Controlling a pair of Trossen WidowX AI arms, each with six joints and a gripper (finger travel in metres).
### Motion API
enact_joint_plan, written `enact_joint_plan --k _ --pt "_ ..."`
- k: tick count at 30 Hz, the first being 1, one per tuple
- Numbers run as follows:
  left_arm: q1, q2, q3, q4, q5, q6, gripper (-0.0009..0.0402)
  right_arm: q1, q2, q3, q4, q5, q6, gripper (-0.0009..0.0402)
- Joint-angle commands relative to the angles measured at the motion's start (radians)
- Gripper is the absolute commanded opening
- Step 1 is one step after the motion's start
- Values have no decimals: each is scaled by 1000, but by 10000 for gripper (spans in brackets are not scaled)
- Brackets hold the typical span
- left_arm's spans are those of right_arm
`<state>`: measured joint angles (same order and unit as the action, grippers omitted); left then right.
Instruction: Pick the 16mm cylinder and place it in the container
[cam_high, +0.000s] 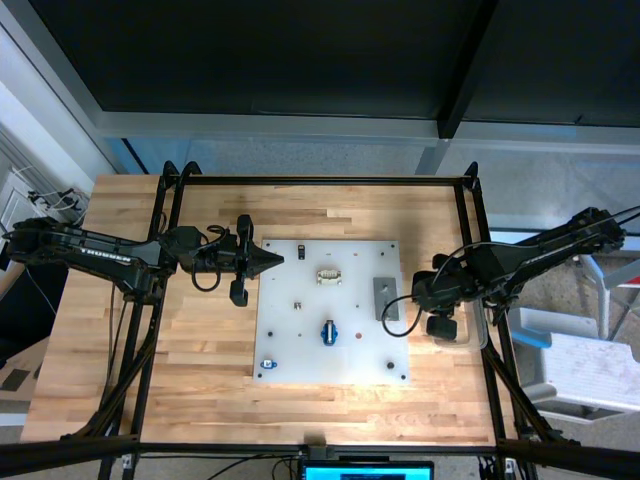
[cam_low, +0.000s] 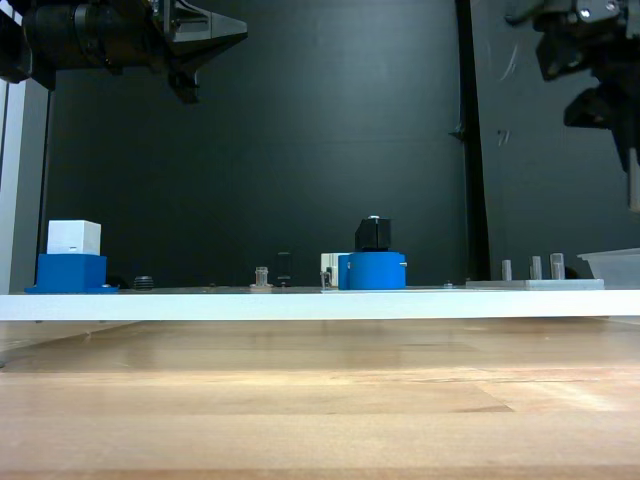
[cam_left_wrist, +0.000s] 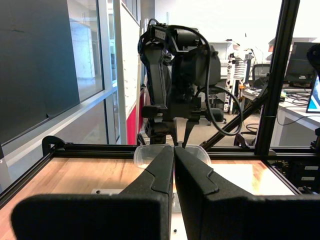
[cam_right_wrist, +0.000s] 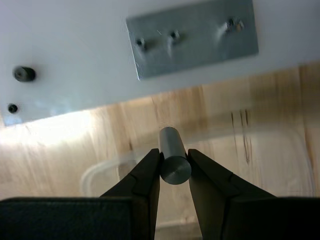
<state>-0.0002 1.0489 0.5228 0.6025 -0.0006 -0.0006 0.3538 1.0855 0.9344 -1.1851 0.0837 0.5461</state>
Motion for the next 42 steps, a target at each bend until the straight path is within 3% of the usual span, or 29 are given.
enact_joint_plan --k 1,5,17,21,31,34,42 --pt "0 0 0 0 0 0 0 5 -34 -39 0 -54 9 23" --pt "0 0 0 0 0 1 0 16 -72 -75 -1 -65 30 23" --pt "0 0 0 0 0 0 0 25 -101 -190 66 -192 55 23" --pt "0 0 0 0 0 0 0 27 -101 -232 131 -209 55 23" --pt "0 0 0 0 0 0 0 30 -94 -306 179 -211 60 23" --pt "0 0 0 0 0 0 0 31 -94 -323 215 -244 56 23" --pt "0 0 0 0 0 0 0 31 -94 -330 222 -243 56 45"
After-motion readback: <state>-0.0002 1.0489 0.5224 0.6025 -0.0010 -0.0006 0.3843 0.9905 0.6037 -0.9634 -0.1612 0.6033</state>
